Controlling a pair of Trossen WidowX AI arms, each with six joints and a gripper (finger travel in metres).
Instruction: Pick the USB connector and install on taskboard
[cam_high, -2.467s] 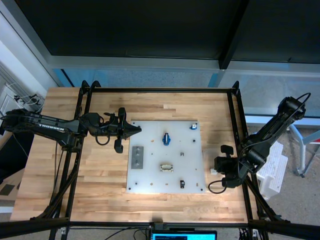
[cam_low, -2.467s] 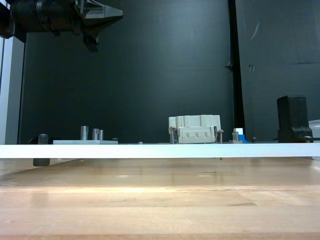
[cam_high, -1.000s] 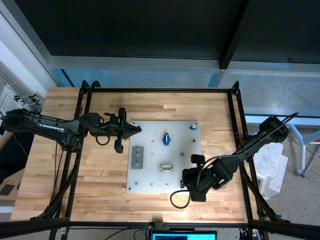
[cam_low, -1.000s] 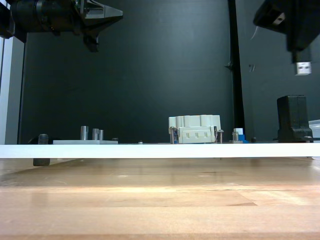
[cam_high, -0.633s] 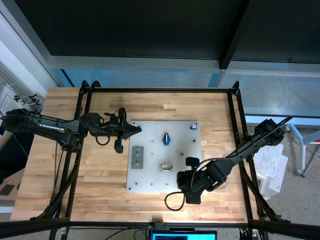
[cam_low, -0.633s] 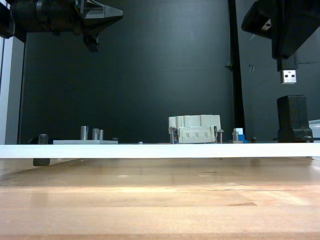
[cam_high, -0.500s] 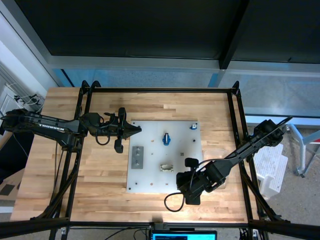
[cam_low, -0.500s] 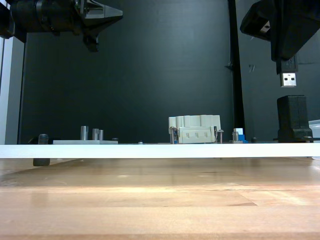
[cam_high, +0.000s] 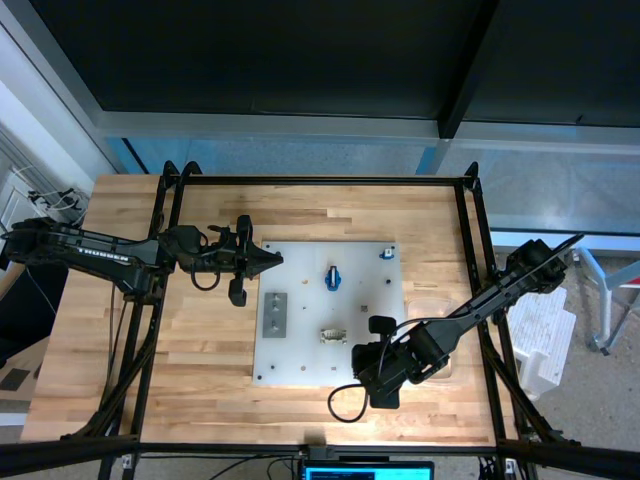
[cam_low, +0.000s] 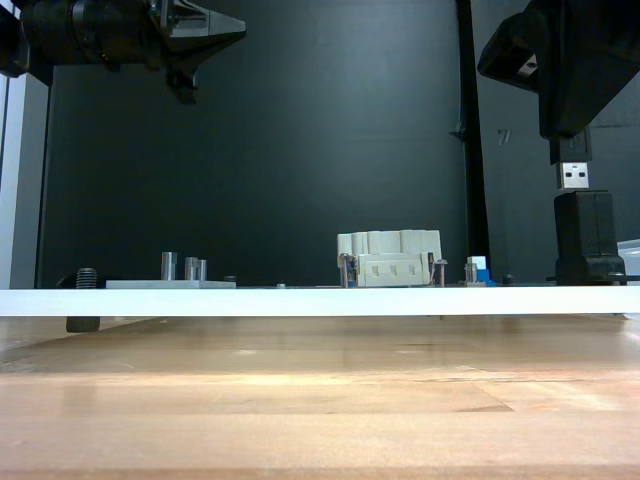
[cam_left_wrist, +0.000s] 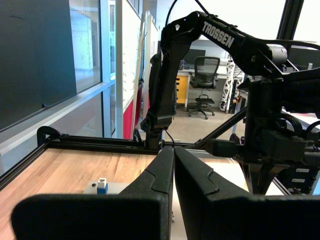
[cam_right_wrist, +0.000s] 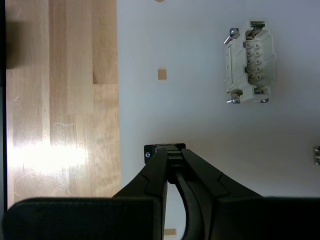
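Two arms reach over the wooden table (cam_high: 200, 360). Nearest, the right claw (cam_right_wrist: 173, 156) is clamped on the USB connector (cam_low: 573, 175). It holds the connector upright, with the metal tip just at the mouth of the black socket (cam_low: 585, 240) on the taskboard (cam_high: 300, 310), near its front edge. Behind stands the beige multi-pin connector (cam_right_wrist: 250, 62). Farther away, the left claw (cam_high: 275, 258) hangs high over the board's far left corner, fingers (cam_left_wrist: 160, 170) together. On the right arm (cam_left_wrist: 162, 90), white lettering (cam_left_wrist: 218, 34) reads "TROSSEN".

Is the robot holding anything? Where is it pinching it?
Yes. The right gripper pinches the USB connector by its black body, metal tip down over the socket. The left gripper, high at the left, is empty.
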